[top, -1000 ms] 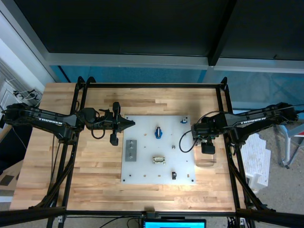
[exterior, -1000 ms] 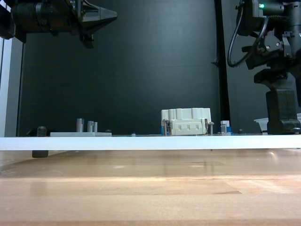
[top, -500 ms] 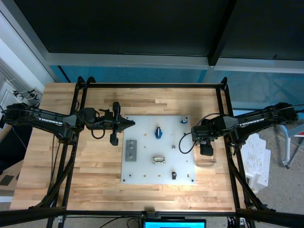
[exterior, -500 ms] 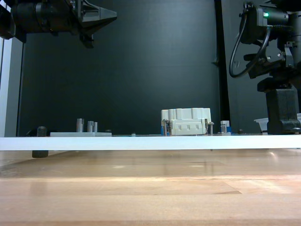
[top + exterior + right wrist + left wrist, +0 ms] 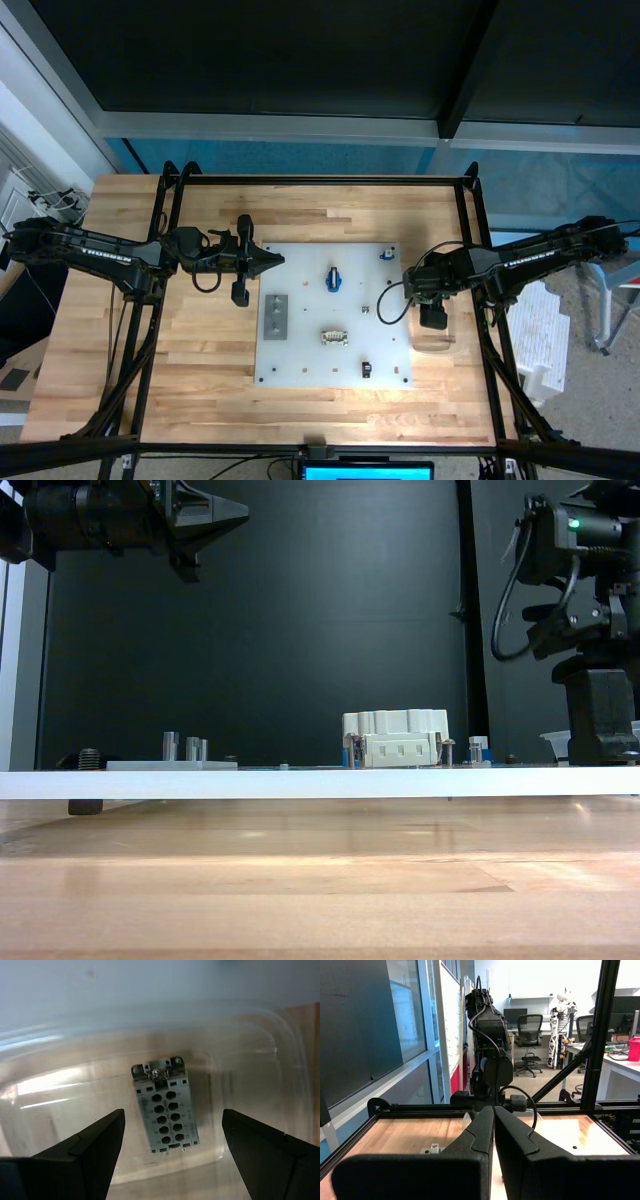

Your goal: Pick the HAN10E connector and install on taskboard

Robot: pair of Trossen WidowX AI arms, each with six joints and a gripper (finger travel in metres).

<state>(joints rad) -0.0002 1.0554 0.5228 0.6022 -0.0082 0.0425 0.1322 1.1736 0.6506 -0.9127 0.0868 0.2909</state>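
Observation:
The HAN10E connector (image 5: 165,1108), a light-grey block with two rows of round contact holes, lies flat in a clear plastic tray (image 5: 265,1055). My right gripper (image 5: 172,1115) hangs over it, open, with one finger on each side and not touching it. In the high view the right gripper (image 5: 433,318) is above the tray (image 5: 432,344), just right of the white taskboard (image 5: 300,360). My left gripper (image 5: 272,260) is shut on nothing, held high over the board's far-left corner.
The taskboard carries a grey two-hole block (image 5: 274,317), a blue knob (image 5: 333,279), a beige connector housing (image 5: 335,338) and small black parts (image 5: 367,369). A black frame (image 5: 320,181) surrounds the wooden table.
The right arm's wrist has shifted slightly nearer and lower over the tray. The left arm has not moved.

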